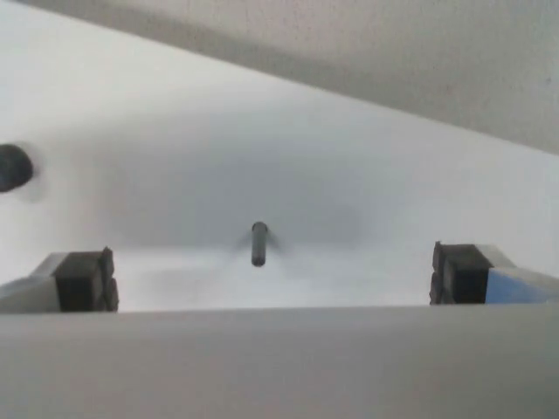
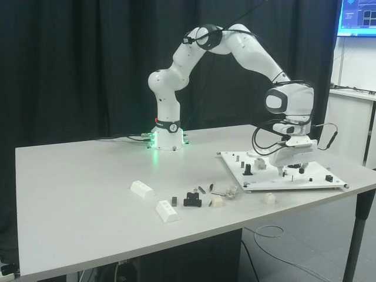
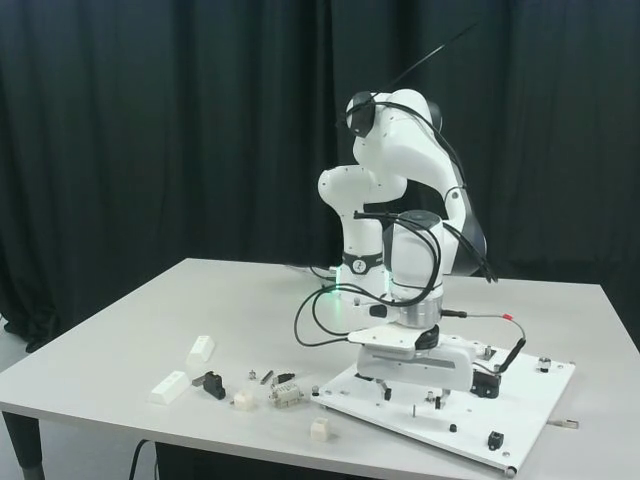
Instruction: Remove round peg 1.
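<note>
The fingers point(image 1: 272, 278) stand spread wide and hold nothing: one black pad point(image 1: 85, 281) to one side, the other well apart from it, with open air between. The peg point(image 1: 259, 243), a thin grey pin, stands upright in the gap, about midway between the pads and touching neither. It appears to be seated in the white board point(image 1: 175, 175) below, so the removal itself is not yet done.

As I judge it, the approach and the lining up over the peg are finished or nearly so. What is left is to lower if needed, close the pads on the shaft, and draw it straight up out of its hole.

Further out on the board, off to one side of the fingers, a dark round thing point(image 1: 13, 168) sits near the board's edge; what it is cannot be told. Other small fittings stand on the board.

Beyond the board, loose small parts and two white blocks point(image 2: 141, 189) lie scattered on the grey surface point(image 2: 76, 176), well away from the fingers.
</note>
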Robot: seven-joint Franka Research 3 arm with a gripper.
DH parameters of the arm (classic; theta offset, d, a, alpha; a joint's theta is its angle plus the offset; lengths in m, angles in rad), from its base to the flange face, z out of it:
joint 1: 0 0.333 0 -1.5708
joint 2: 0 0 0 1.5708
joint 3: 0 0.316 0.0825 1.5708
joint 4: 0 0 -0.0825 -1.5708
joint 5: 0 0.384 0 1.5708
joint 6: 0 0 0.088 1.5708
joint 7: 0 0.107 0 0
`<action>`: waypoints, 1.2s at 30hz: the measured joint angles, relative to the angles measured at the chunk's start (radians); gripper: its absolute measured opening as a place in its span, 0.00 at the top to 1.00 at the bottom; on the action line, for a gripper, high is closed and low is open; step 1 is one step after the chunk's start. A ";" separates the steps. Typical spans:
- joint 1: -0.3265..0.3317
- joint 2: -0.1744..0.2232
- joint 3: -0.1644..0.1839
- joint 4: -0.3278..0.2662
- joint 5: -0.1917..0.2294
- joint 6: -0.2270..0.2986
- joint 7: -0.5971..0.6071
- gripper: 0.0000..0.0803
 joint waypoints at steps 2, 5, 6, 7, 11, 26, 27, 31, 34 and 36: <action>0.000 0.005 0.000 0.005 0.000 -0.004 0.000 0.00; 0.000 0.012 0.001 0.012 0.000 -0.011 0.000 0.00; 0.000 0.014 0.002 0.014 0.000 -0.013 0.000 0.00; 0.000 0.016 0.002 0.016 0.000 -0.014 0.000 0.00; 0.001 0.023 0.003 0.021 0.000 -0.014 0.000 0.00; 0.002 0.039 0.006 0.028 0.000 -0.017 0.000 0.00; 0.003 0.040 0.006 0.028 -0.001 -0.017 0.000 0.00; 0.003 0.043 0.006 0.032 -0.003 -0.017 0.000 0.11; 0.003 0.046 0.006 0.035 -0.003 -0.017 0.000 0.11; 0.003 0.047 0.005 0.037 -0.004 -0.017 0.000 0.33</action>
